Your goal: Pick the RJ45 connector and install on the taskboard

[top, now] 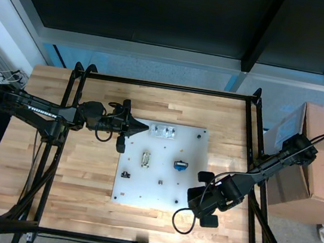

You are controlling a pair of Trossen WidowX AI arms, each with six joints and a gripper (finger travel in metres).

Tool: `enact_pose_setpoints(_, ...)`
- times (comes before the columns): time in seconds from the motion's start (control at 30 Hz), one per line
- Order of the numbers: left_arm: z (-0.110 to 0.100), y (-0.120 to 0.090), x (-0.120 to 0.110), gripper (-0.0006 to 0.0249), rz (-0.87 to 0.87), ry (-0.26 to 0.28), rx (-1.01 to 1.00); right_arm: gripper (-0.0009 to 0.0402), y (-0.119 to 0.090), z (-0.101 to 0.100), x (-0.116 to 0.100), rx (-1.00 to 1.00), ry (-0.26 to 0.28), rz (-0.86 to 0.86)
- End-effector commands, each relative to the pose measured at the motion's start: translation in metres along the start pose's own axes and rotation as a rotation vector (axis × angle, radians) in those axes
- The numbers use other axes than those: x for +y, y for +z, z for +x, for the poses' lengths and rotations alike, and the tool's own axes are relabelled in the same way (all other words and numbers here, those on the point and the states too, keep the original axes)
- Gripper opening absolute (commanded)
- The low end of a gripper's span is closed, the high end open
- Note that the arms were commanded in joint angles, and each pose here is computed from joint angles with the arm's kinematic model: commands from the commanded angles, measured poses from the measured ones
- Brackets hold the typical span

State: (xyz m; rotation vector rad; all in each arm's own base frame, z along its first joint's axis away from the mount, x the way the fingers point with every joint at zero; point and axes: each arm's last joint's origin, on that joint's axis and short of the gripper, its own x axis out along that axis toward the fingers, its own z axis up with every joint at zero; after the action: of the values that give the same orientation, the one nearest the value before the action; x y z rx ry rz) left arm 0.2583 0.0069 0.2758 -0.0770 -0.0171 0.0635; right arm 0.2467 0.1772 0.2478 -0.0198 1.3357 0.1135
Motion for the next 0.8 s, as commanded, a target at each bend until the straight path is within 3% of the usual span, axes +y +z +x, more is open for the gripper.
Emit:
enact_pose_setpoints(0.03, 0.0, 0.0, 0.0, 0.0, 0.0, 0.0, 0.0, 0.0, -0.001, 0.0, 0.001, 0.003, -0.006, 0.001)
enact_pose_setpoints(0.8, 0.0, 0.0, 0.0, 0.0, 0.0, 0.0, 0.0, 0.0, -0.002, 0.012, 0.008, 0.004, -0.029, 0.009)
